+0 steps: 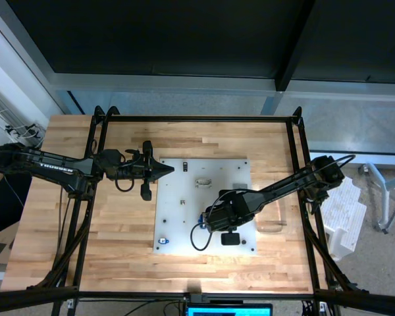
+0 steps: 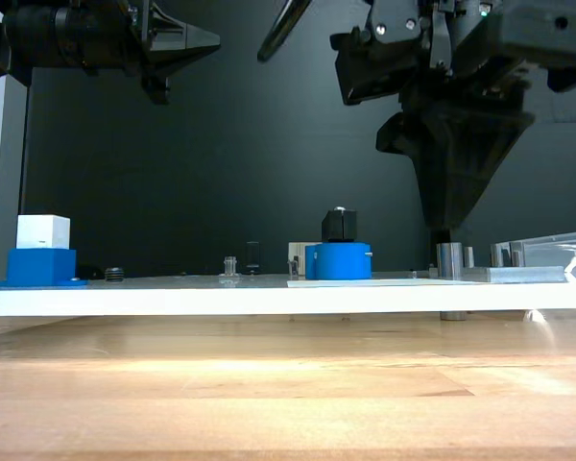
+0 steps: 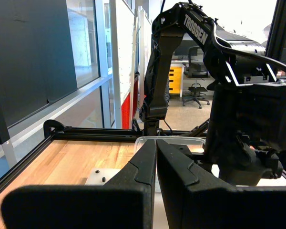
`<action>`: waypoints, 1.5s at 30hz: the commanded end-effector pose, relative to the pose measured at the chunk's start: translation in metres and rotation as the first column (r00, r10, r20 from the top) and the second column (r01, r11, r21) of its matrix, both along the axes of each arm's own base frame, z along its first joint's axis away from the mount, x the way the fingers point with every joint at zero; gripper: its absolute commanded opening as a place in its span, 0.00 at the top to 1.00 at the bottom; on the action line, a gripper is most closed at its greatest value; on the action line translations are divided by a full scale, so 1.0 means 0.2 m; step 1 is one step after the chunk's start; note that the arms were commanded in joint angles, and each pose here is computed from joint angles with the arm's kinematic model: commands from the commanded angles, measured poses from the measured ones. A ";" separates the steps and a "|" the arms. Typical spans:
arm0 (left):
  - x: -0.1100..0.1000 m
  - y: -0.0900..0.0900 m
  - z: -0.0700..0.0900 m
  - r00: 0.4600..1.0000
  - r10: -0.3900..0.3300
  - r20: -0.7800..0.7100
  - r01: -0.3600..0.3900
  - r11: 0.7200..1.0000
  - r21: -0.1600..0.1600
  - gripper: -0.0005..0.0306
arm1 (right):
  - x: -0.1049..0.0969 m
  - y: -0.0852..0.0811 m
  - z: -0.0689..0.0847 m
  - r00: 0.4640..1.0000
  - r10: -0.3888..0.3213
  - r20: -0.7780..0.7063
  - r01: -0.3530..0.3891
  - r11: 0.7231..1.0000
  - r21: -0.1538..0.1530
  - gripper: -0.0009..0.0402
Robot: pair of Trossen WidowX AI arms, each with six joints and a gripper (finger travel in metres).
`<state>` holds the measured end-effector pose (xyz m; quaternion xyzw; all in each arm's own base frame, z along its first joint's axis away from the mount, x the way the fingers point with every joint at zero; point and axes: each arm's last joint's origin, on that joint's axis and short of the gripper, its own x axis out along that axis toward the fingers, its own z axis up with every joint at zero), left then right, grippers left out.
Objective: Remove the 16mm cylinder and place in the container
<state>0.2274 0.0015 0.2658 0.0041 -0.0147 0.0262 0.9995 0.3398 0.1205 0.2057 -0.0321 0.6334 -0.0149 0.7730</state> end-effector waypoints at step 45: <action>0.00 0.00 0.00 1.000 0.000 0.000 0.000 1.000 0.000 0.98 | 0.00 0.00 -0.07 1.000 -0.012 0.022 0.012 1.000 0.008 0.98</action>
